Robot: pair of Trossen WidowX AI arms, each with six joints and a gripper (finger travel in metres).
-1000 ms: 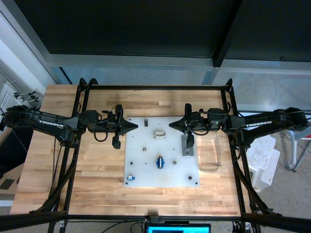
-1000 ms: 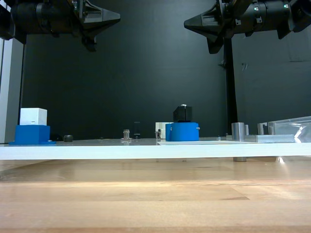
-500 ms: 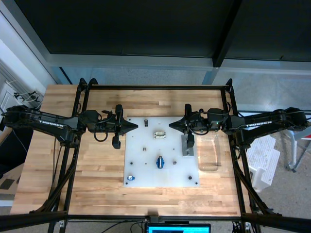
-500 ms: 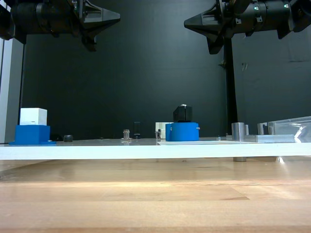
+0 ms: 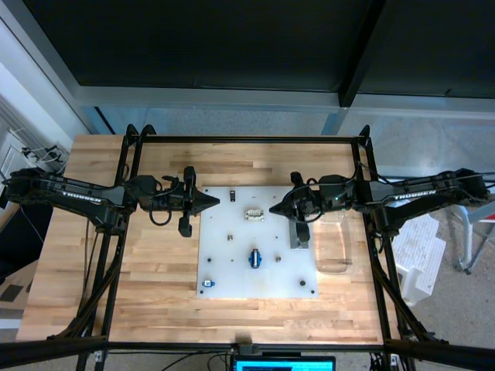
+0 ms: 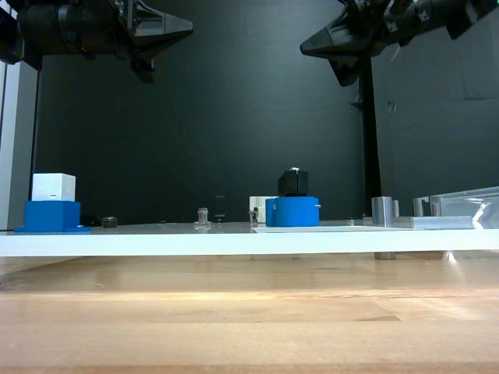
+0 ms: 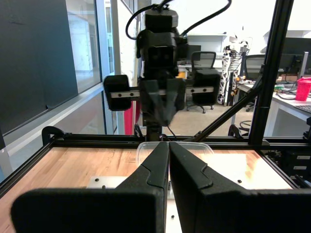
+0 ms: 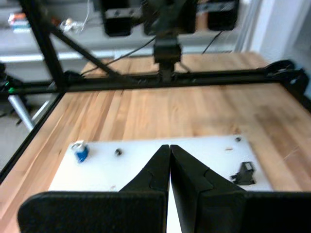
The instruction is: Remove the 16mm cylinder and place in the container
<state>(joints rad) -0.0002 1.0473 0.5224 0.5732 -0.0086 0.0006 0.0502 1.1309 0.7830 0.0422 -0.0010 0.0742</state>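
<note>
Black on black: the left gripper [image 5: 216, 200] hangs at the board's left edge, the right gripper [image 5: 273, 209] over its middle. Under both sets of jaws, the board [image 5: 232, 267] is plain white. There's the blue part [image 5: 254, 259], and the 16mm cylinder [image 5: 278, 260] is dull grey. Behind the right jaws, the container [image 5: 334, 270] is clear. The table [image 5: 139, 278] shows pale wood in plank stripes.

White letters [image 5: 75, 195] run along the left arm [image 5: 46, 185]. They seem to spell TROSSEN. That arm ends in the left pincer [image 5: 211, 200], pinched closed, high over the left edge of the white board [image 5: 232, 267]. The right arm [image 5: 433, 185] has the same white word. Its right pincer [image 5: 276, 209], closed too, hangs over the board's right half.
</note>
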